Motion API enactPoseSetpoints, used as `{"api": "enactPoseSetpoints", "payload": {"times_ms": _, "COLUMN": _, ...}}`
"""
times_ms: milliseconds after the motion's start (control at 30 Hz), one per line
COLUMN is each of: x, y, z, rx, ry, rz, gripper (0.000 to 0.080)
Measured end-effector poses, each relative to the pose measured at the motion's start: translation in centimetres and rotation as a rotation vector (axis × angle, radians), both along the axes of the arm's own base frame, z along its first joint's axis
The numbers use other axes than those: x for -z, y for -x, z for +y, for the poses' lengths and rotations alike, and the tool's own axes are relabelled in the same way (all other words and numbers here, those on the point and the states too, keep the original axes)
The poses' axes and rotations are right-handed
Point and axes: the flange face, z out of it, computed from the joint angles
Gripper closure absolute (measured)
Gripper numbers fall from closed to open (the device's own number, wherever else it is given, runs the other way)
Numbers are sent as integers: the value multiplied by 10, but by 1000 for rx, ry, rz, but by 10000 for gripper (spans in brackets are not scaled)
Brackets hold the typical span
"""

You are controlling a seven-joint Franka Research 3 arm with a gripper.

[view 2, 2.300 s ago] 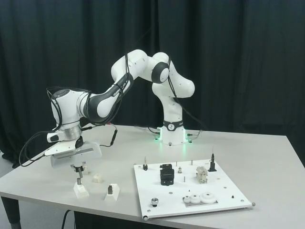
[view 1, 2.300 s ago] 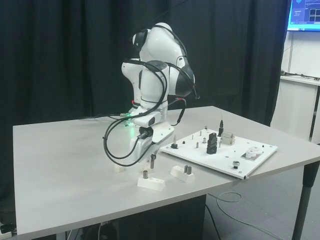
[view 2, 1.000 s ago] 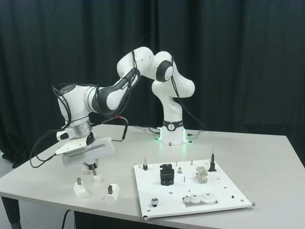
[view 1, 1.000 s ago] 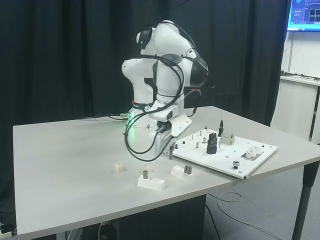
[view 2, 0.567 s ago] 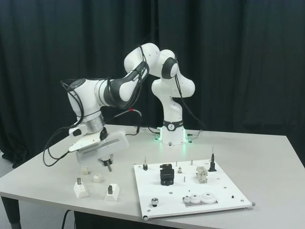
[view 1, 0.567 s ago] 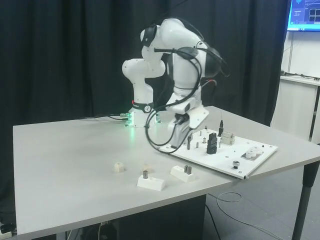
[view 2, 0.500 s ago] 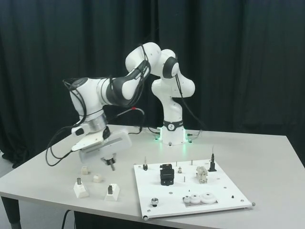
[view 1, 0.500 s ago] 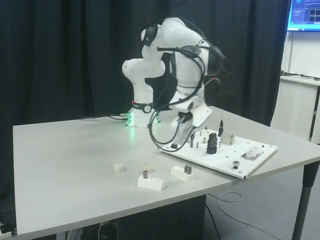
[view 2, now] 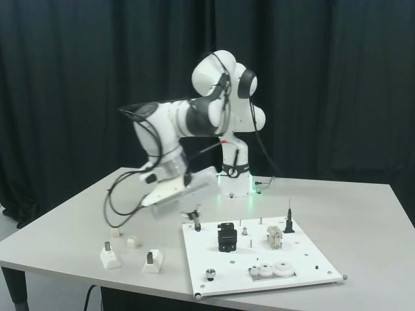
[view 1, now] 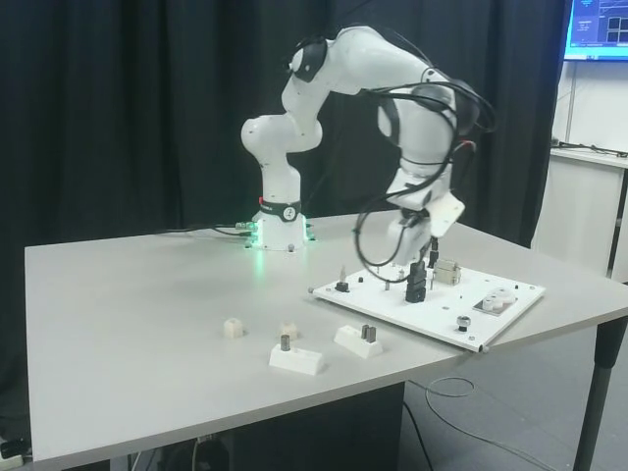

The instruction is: Insert round peg 3.

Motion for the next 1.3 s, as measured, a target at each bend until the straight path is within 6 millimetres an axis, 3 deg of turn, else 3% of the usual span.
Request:
{"api": "enactPoseSetpoints", "payload": {"times_ms": 400, "x": 7, "y": 23, "z": 105, "rx": 9, "ry": 36, "rz": 19, "gripper": 689}}
{"api": "enactPoseSetpoints", "payload": {"times_ms": 767, "x": 22, "y": 56, "z": 193, "rx": 20, "ry": 70, "rz": -7, "gripper": 689}}
{"api": "enactPoseSetpoints", "payload": {"times_ms": 1067, "x": 31, "y": 86, "z": 256, "rx": 26, "ry": 102, "rz": -53, "gripper": 689}}
{"api": "enactPoseSetpoints", "payload": {"times_ms": 1300, "x": 38, "y": 104, "z": 293, "rx": 29, "ry": 142, "rz": -101, "gripper": 689}}
